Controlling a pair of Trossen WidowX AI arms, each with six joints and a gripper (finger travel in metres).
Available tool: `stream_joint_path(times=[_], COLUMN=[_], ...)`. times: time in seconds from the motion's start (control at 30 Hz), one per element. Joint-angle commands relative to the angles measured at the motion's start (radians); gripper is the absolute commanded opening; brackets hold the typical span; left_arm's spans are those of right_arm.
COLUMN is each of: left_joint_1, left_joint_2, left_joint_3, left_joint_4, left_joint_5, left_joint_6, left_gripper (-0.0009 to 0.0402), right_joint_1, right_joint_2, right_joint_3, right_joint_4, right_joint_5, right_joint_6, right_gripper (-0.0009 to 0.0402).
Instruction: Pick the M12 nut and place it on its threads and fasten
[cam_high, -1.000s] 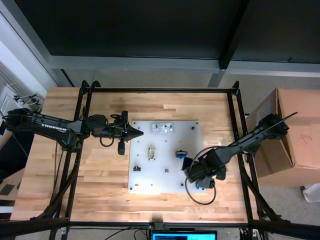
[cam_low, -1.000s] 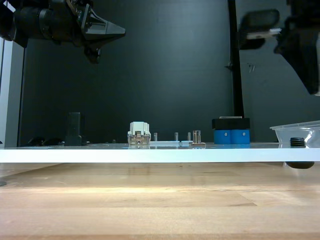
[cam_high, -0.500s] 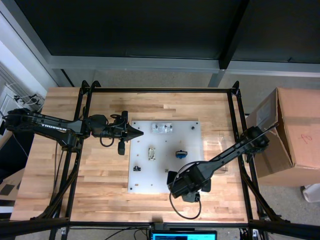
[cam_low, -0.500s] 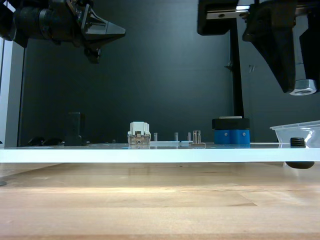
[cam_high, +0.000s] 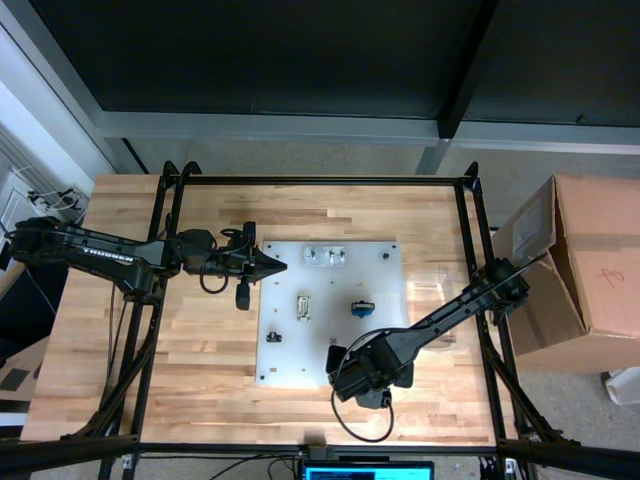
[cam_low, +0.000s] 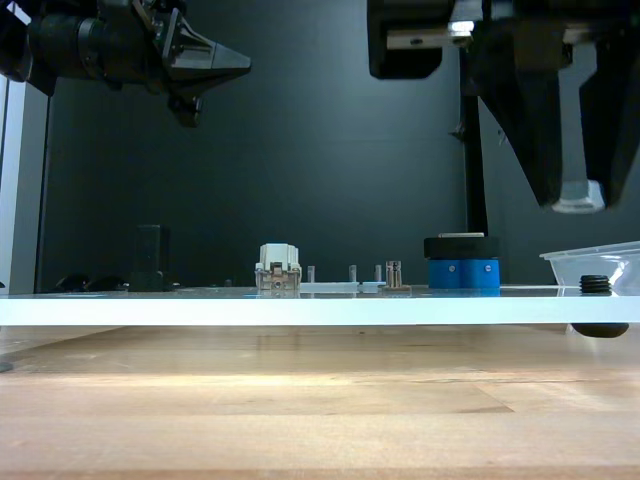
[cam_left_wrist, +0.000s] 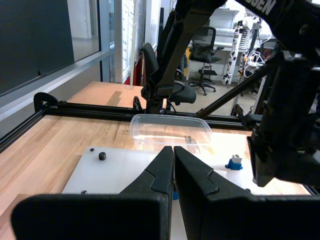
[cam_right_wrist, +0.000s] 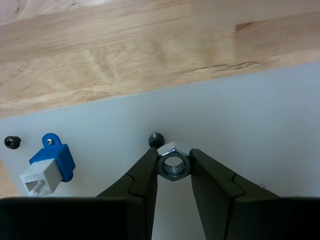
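The silver nut (cam_right_wrist: 173, 166) is held between the fingers of my right gripper (cam_right_wrist: 173, 170), which is shut on it. In the low view the nut (cam_low: 578, 196) hangs well above the white board (cam_low: 300, 306), a little left of the black ribbed stud (cam_low: 596, 285), whose ribs show bare. The right wrist view shows a small black stud (cam_right_wrist: 156, 139) just beside the nut. From above, the right gripper (cam_high: 363, 377) is over the board's near edge and hides the nut. My left gripper (cam_high: 278, 266) hovers shut at the board's far left edge, holding nothing.
A clear tray (cam_high: 432, 285) lies off the board's right side. A blue block (cam_high: 361, 308) and a grey connector (cam_high: 303, 306) stand mid-board. A cardboard box (cam_high: 580, 270) sits beyond the table's right edge. Black frame rails surround the table.
The right arm has swung from the board's right side toward its near edge, carrying the nut. In the low view the nut moved left and slightly down. The left arm is unchanged.
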Motion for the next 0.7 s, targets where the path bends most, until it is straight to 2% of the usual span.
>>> stream_joint_path(times=[0.03, 0.3, 0.7], left_joint_1=[0.0, 0.0, 0.0], left_joint_2=[0.0, 0.0, 0.0], left_joint_3=[0.0, 0.0, 0.0], left_joint_4=[0.0, 0.0, -0.001], left_joint_5=[0.0, 0.0, 0.0], left_joint_6=[0.0, 0.0, 0.0], left_gripper=[0.0, 0.0, 0.0], right_joint_1=[0.0, 0.0, -0.002], right_joint_2=[0.014, 0.047, 0.088], right_joint_3=[-0.011, -0.01, -0.011], right_joint_4=[0.017, 0.04, 0.065], right_joint_5=[-0.001, -0.003, -0.012], right_joint_6=[0.001, 0.022, 0.156], right_gripper=[0.0, 0.0, 0.0])
